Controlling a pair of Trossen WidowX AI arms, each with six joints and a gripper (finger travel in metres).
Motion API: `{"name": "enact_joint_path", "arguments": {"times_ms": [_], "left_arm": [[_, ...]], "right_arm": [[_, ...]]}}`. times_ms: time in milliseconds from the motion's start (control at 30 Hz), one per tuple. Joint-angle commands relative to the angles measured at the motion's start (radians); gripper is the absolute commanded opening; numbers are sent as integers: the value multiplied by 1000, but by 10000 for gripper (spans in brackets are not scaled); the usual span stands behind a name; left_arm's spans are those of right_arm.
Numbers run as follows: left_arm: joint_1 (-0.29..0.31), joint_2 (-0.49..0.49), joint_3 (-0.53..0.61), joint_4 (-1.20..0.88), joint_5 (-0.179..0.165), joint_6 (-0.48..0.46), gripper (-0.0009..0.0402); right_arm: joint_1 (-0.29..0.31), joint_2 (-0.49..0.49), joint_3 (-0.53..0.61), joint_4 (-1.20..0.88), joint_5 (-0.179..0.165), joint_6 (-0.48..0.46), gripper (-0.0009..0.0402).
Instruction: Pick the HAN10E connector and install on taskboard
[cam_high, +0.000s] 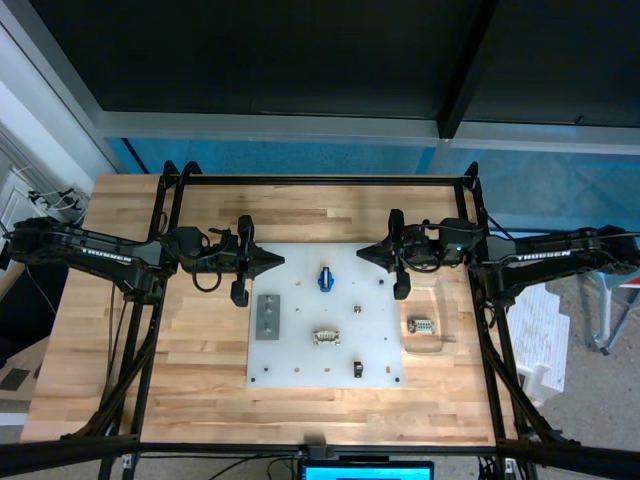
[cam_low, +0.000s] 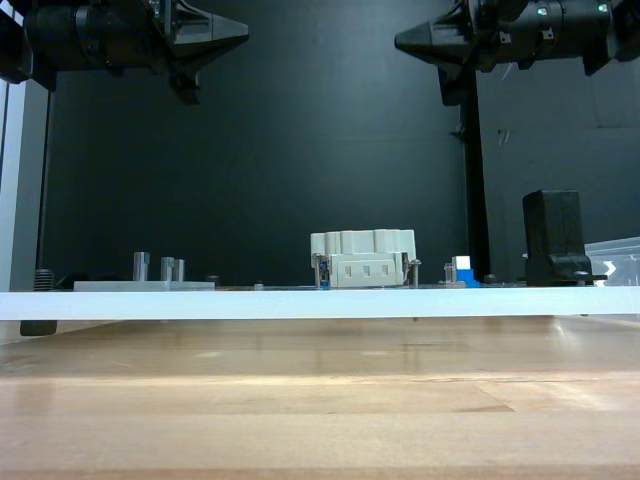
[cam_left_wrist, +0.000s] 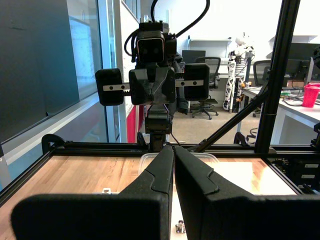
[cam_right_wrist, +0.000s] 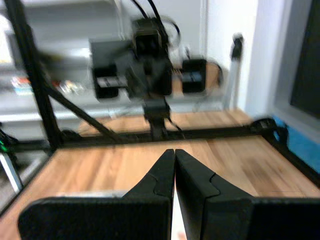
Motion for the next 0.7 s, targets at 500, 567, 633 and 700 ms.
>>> {"name": "enact_joint_path", "arguments": {"times_ms": [500, 567, 633, 700], "left_arm": [[0, 0, 0, 0, 0, 0, 1], [0, 0, 0, 0, 0, 0, 1], [0, 0, 0, 0, 0, 0, 1], [0, 0, 0, 0, 0, 0, 1]], "right_arm": [[53, 4, 320, -862, -2, 61, 0], [63, 10, 341, -931, 0, 77, 0], [75, 11, 359, -988, 1, 83, 0], [87, 16, 372, -1040, 4, 104, 0]]}}
